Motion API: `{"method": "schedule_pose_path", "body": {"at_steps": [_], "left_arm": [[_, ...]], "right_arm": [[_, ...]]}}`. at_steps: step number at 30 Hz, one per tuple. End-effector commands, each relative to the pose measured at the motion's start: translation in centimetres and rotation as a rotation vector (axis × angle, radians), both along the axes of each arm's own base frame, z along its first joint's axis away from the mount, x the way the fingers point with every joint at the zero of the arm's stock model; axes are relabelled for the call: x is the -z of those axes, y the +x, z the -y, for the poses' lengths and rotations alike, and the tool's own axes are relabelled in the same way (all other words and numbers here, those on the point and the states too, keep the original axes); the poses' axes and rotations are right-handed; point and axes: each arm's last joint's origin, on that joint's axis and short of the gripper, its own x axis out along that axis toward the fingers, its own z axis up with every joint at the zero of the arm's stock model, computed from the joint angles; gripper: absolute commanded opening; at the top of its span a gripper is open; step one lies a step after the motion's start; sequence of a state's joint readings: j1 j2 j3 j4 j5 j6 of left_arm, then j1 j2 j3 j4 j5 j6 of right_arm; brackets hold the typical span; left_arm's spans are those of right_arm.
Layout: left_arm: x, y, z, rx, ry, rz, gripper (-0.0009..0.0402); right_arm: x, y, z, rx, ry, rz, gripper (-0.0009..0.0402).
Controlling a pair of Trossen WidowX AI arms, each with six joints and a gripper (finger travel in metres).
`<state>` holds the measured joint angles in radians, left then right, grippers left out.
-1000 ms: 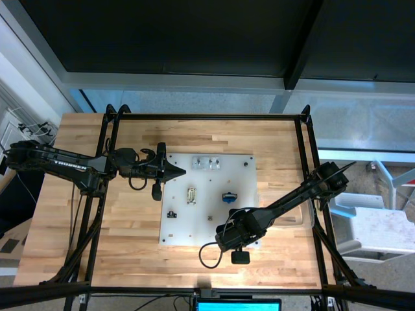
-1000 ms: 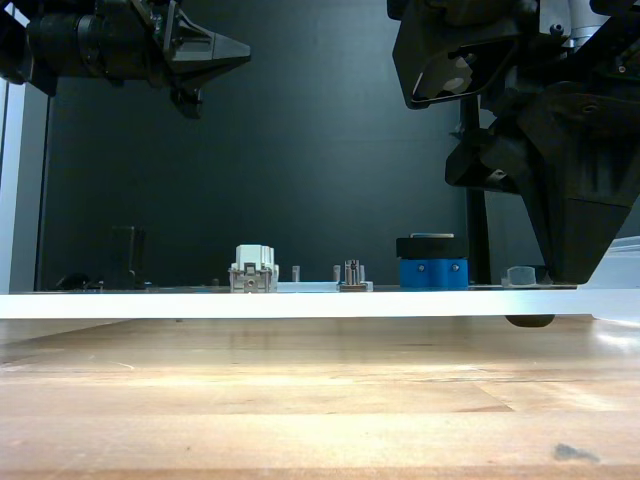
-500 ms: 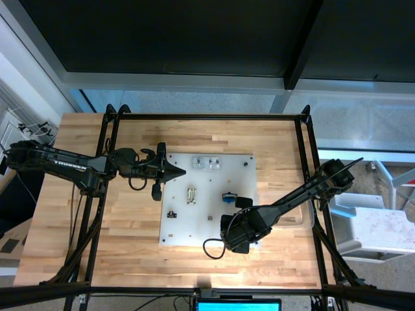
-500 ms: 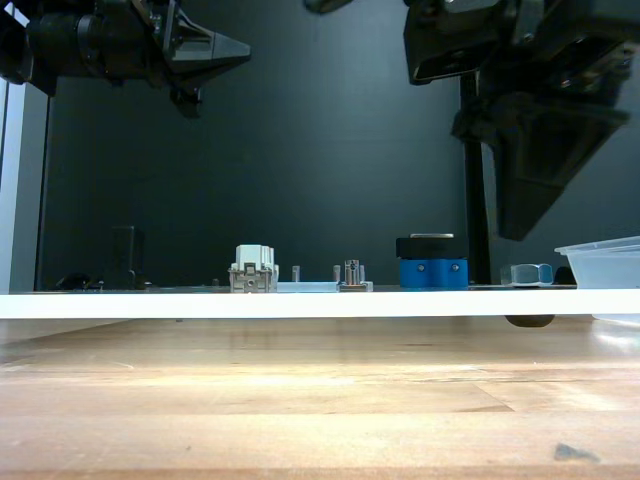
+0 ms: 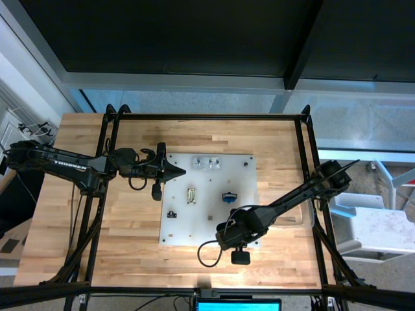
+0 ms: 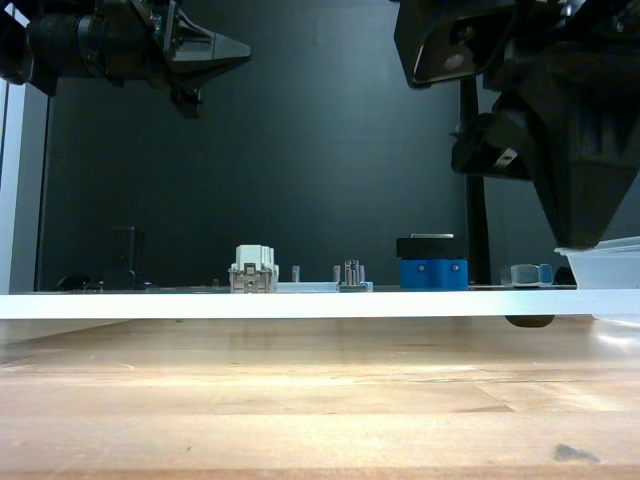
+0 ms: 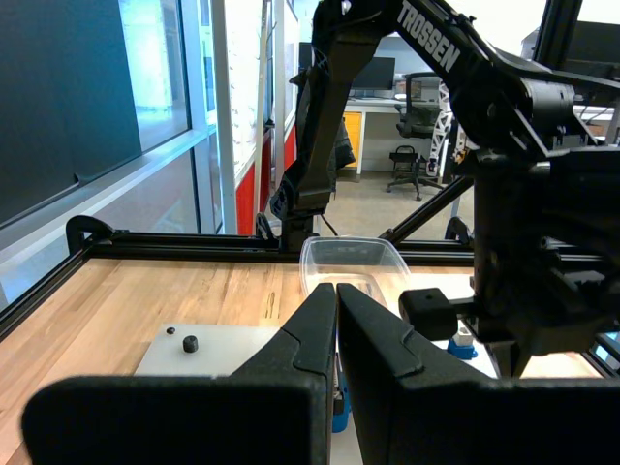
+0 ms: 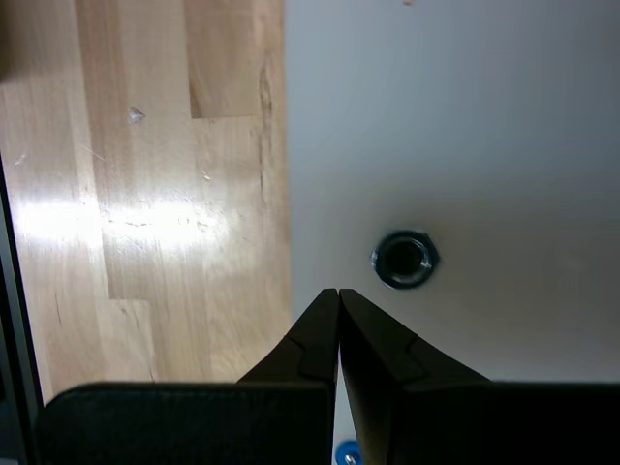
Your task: Unfasten the M12 fastener and place in the container
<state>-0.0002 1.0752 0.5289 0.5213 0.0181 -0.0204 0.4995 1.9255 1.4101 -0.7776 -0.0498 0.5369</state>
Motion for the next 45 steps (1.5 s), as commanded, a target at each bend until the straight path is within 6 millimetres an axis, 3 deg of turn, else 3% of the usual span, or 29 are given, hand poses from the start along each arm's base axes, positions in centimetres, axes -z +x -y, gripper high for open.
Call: {"method": "schedule_pose_path", "body": {"at_steps": [1,17,24,27,37,45], "left_arm": [[0.0,0.0,0.0,0.0,0.0,0.0,0.0],[0.0,0.0,0.0,0.0,0.0,0.0,0.0],[0.0,0.0,0.0,0.0,0.0,0.0,0.0],[0.0,0.0,0.0,0.0,0.0,0.0,0.0],[0.0,0.0,0.0,0.0,0.0,0.0,0.0],[0.0,0.0,0.0,0.0,0.0,0.0,0.0]], "right_arm": [[0.6,0.2,-0.1,-0.001,-0.009,0.002,0.0],[1.1,0.2,0.2,0.016,-0.063,0.01,0.0],[0.0,-0.4,1.5,0.183,-0.35,0.066,0.0],[-0.8,-0.4,1.7,0.208,-0.394,0.071,0.0],[-1.3,-0.4,1.3,0.168,-0.295,0.012,0.0],[-1.5,0.1,0.3,0.102,-0.065,-0.016,0.0]]}}
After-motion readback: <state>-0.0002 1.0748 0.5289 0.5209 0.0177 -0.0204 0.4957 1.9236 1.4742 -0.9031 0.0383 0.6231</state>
